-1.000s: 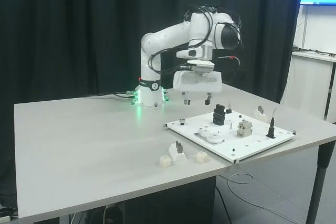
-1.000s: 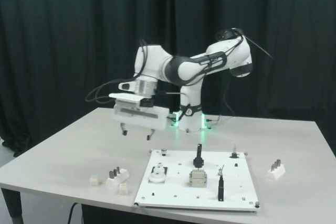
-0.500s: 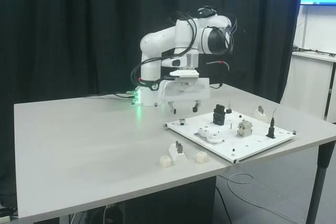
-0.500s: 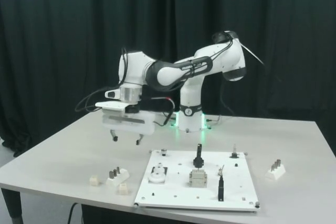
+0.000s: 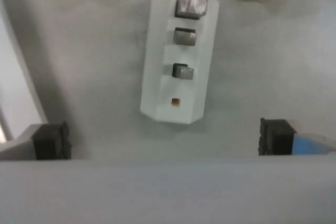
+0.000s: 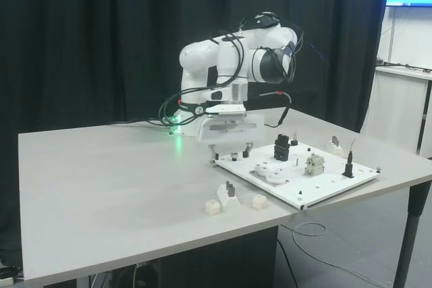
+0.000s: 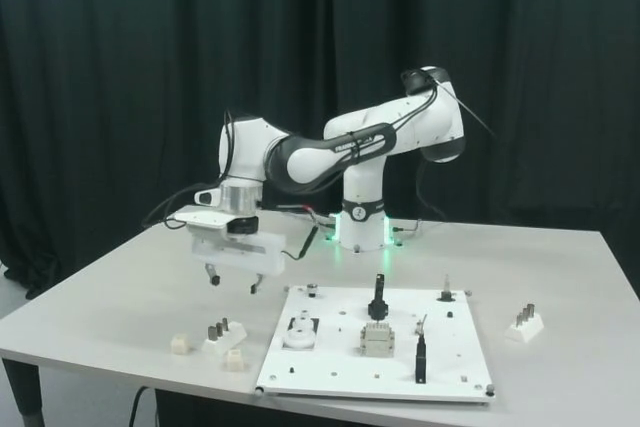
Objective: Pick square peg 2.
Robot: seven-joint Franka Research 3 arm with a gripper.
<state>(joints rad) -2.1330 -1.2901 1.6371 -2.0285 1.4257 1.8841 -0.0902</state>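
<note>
Showing one white peg holder lying on the grey table, the wrist view is counting three grey square pegs standing in a row in it, plus one small socket at the end. The middle one, square peg 2, is sitting upright in the holder, apart from both fingertips. Two small white blocks are lying just beside the holder; in the first room view they are appearing at lower centre of the frame, one on each side of the holder.

Farther back, one white assembly board is resting at centre right, carrying several black and white fittings. A second small peg holder is standing well apart, at the right of the second room view.

Above the near holder, one gripper is hanging with its fingers spread wide and holding nothing; in the second room view it is appearing at centre left, above and slightly beyond the holder. The white arm is reaching forward and down from its base at centre, elbow raised, wrist pointing straight at the table. A green light is glowing at the base. Black curtains are filling the background.
</note>
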